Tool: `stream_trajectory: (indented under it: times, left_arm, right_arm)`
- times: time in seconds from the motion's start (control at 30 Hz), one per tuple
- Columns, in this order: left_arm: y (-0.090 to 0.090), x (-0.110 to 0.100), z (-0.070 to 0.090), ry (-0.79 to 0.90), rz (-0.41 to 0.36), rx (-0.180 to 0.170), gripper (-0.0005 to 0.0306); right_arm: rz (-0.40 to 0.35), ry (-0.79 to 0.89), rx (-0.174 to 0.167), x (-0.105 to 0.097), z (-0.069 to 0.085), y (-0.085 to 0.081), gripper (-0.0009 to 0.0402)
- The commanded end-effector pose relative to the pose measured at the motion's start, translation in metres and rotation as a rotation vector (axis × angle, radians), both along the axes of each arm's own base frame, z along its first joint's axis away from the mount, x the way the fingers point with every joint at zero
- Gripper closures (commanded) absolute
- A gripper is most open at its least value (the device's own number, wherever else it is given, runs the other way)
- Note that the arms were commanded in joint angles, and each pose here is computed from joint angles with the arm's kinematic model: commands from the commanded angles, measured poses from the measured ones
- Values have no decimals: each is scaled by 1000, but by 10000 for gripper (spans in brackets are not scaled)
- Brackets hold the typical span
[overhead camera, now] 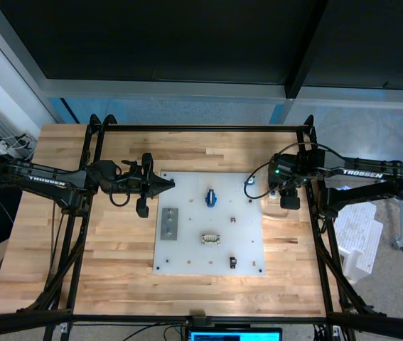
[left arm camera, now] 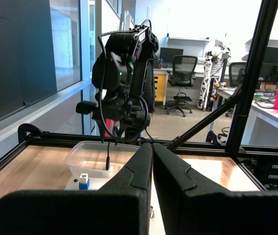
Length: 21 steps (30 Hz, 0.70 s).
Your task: Pick the USB connector and install on taskboard
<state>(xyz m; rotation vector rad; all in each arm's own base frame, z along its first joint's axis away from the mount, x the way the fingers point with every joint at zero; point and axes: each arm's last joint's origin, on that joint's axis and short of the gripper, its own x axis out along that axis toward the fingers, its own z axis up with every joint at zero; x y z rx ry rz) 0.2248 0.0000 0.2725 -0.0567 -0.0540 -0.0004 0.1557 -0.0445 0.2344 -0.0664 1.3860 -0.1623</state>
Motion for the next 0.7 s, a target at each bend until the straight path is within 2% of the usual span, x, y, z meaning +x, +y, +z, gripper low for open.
stream_trajectory:
  times: [0.03,0.4,0.7]
  left_arm:
    - [0,0,0,0,0,0,300]
    - [0,0,0,0,0,0,300]
    - [0,0,0,0,0,0,300]
  right_arm:
    - [-4,3,1,3,-10,-3,231]
    - [10,30,31,14,-28,-6,246]
    - [19,79,43,21,-42,-8,252]
